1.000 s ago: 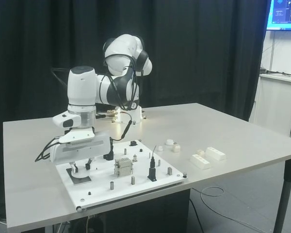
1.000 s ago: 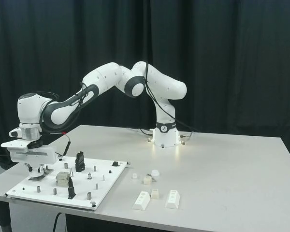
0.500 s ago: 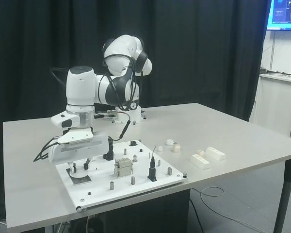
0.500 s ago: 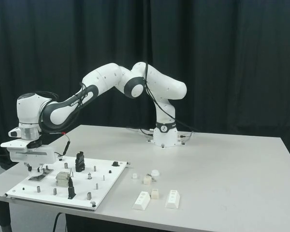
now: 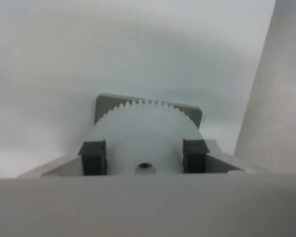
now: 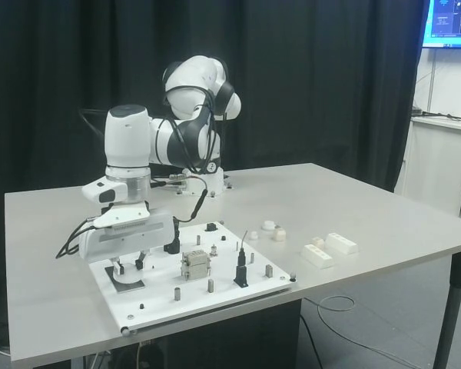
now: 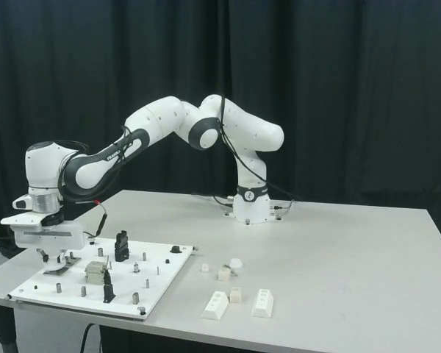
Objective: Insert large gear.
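Hand [image 5: 144,157] clamping large gear [image 5: 147,132]
Gear hangs above grey plate [image 5: 104,102] (on white board [image 6: 192,284], bench [image 6: 346,207] beneath).

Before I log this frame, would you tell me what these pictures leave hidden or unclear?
- Wrist view: the large gear covers most of the grey plate under it, so any peg there is hidden.
- Wrist view: the gripper body cuts off the gear's near part.
- Both room views: the gear is too small to make out on the white board.
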`<act>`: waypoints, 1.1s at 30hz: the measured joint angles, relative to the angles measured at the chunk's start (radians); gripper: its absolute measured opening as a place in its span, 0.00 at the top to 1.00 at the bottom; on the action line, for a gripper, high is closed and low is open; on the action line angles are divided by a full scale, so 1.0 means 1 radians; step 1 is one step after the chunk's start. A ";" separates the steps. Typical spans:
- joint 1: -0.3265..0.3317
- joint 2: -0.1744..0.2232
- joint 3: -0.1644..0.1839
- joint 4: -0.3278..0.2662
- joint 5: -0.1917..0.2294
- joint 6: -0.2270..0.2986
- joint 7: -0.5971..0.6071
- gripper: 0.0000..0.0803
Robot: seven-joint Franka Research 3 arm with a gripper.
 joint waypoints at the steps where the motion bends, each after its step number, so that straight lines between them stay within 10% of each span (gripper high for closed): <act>1: 0.000 0.002 0.000 0.002 0.000 0.000 0.000 0.59; 33: 0.000 0.009 -0.014 0.012 -0.001 -0.032 -0.004 0.59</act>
